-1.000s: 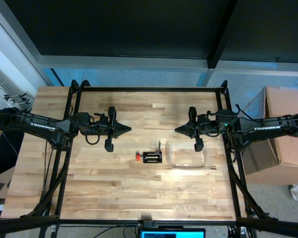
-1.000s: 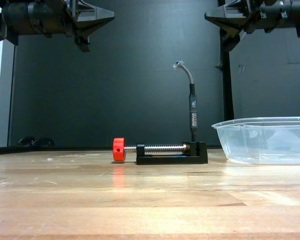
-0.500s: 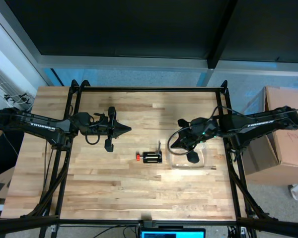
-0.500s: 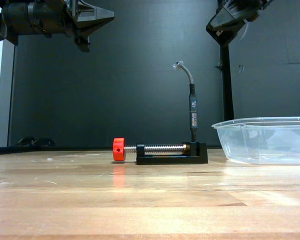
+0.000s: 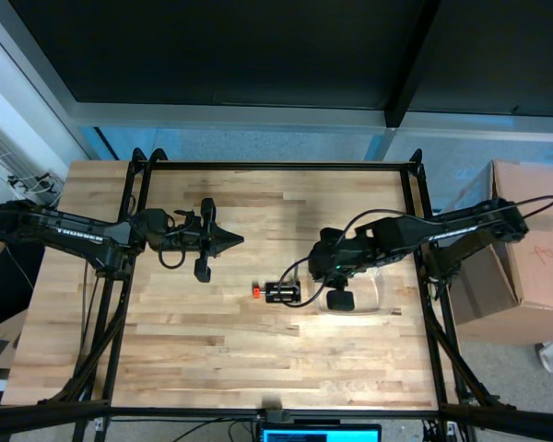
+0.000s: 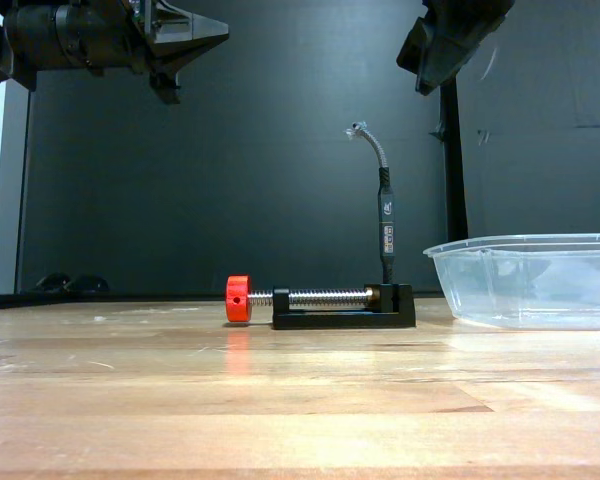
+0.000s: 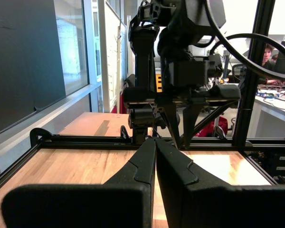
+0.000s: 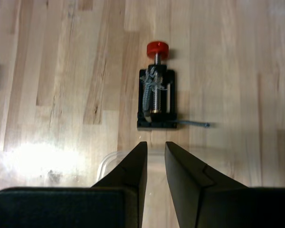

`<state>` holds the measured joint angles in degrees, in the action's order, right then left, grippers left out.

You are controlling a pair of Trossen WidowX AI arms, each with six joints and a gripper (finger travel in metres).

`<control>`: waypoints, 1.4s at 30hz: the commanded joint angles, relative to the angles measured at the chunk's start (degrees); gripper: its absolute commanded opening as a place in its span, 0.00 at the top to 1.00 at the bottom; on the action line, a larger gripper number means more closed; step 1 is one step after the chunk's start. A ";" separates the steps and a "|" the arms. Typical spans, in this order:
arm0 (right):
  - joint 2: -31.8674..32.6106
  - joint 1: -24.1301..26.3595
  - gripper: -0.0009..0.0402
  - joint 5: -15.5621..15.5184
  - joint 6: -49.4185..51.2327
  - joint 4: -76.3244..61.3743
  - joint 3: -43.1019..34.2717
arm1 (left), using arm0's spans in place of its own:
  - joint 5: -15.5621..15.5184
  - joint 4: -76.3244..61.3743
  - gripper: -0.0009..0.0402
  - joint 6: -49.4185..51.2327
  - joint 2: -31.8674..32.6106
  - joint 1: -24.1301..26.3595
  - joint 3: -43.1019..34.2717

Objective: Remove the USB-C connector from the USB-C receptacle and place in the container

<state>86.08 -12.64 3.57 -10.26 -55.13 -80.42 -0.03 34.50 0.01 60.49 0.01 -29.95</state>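
"USB-C connector [image 6: 387, 225]: where is it?" asks the supervisor.

"Standing upright, lower end down in the black clamp fixture [image 6: 344, 306] at the end away from the red knob [image 6: 238, 298]. Its braided cable [image 6: 372, 143] curves over at the top. Nothing holds it."

"Fixture location?"

"On the wooden table [image 5: 212, 350], just beside the clear container [image 6: 525, 280], knob end pointing away from it. Whether the two touch, I cannot tell."

"Right gripper [image 8: 155, 145]?"

"Raised well above the table and tilted downward. In the high view it lies over the container's edge nearest the fixture. In the low view it hangs high above the connector, a little to the container side and well apart from it. Its fingers [image 8: 135, 164] stand a narrow gap apart, with bare wood and the container rim showing between them. They grip nothing."

"Left gripper [image 7: 156, 140]?"

"Held high over the left half of the table, level and pointing inward, well apart from the fixture. Its fingers [image 7: 141, 164] are pressed together along their length, with nothing between them."
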 commanded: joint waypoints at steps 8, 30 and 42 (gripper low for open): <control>9.16 -2.34 0.74 0.44 -3.76 -8.46 -10.47 | 0.00 0.02 0.98 0.00 0.00 -0.02 0.00; 17.31 -3.74 0.42 -0.28 -6.82 -8.39 -11.93 | 0.00 0.02 0.98 0.00 0.00 -0.02 0.00; 20.22 -4.15 0.42 -0.33 -7.30 -7.98 -11.91 | 0.00 0.02 0.98 0.00 0.00 0.00 0.00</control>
<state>105.82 -16.75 3.27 -17.67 -63.24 -92.36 -0.05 34.52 0.03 60.49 0.01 -29.95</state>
